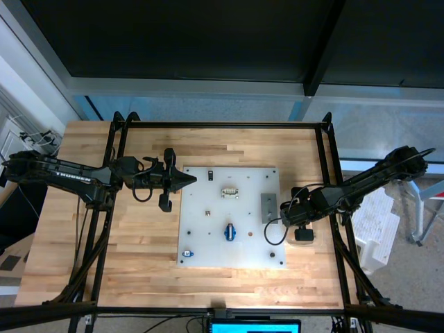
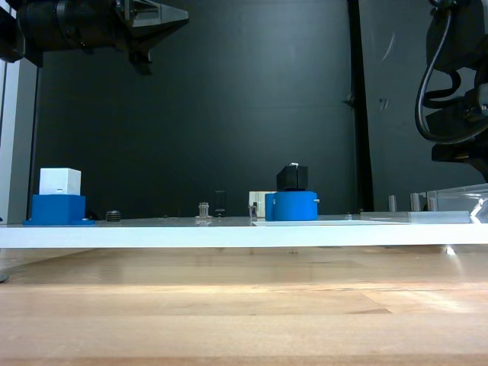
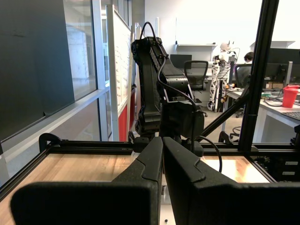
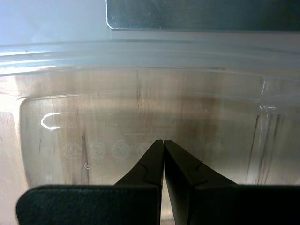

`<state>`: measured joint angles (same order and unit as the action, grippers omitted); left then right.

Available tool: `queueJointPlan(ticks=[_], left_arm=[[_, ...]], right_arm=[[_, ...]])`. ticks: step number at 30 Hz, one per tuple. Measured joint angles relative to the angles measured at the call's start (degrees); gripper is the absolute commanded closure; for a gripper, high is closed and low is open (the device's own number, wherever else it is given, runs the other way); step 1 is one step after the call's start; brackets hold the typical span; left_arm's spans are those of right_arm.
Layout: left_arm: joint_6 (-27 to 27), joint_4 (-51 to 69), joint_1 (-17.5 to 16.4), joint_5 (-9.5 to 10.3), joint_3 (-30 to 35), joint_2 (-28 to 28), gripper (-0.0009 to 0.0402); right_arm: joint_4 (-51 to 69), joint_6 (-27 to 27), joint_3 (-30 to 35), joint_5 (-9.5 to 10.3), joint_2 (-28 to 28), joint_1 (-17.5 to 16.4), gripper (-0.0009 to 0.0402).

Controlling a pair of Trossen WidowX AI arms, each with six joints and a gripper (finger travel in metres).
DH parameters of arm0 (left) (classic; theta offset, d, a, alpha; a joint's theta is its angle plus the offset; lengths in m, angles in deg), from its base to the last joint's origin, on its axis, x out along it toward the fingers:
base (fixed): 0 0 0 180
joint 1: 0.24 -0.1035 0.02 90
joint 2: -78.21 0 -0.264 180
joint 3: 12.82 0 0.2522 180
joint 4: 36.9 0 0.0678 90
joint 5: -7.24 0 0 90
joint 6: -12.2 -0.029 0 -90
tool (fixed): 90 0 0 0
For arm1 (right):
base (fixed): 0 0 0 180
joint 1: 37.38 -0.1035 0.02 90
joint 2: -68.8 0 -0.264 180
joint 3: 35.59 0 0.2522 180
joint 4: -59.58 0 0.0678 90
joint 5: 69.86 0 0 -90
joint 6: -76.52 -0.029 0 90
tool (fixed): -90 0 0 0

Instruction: Pick the 16mm cylinder and install on the taskboard

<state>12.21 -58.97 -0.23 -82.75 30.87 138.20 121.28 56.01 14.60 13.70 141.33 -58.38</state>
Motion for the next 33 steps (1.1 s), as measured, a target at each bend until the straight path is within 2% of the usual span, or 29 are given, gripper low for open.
queueJointPlan(ticks=[22,26,28,33], left_arm=[[0.0,0.0,0.0,0.02,0.0,0.0,0.0392],[0.0,0.0,0.0,0.00,0.0,0.0,0.0392],[0.0,0.0,0.0,0.02,0.0,0.0,0.0392],[0.0,0.0,0.0,0.02,0.0,0.0,0.0392]], right_arm=[[0.1,-0.3,0.8,0.02,0.0,1.0,0.0393],[1.0,-4.5,0.9,0.35,-1.5,3.9,0.0393],[1.0,-6.7,0.9,1.38,-2.8,5.4,0.0393],[3.7,-13.5,1.1,1.73,-5.3,6.2,0.0392]])
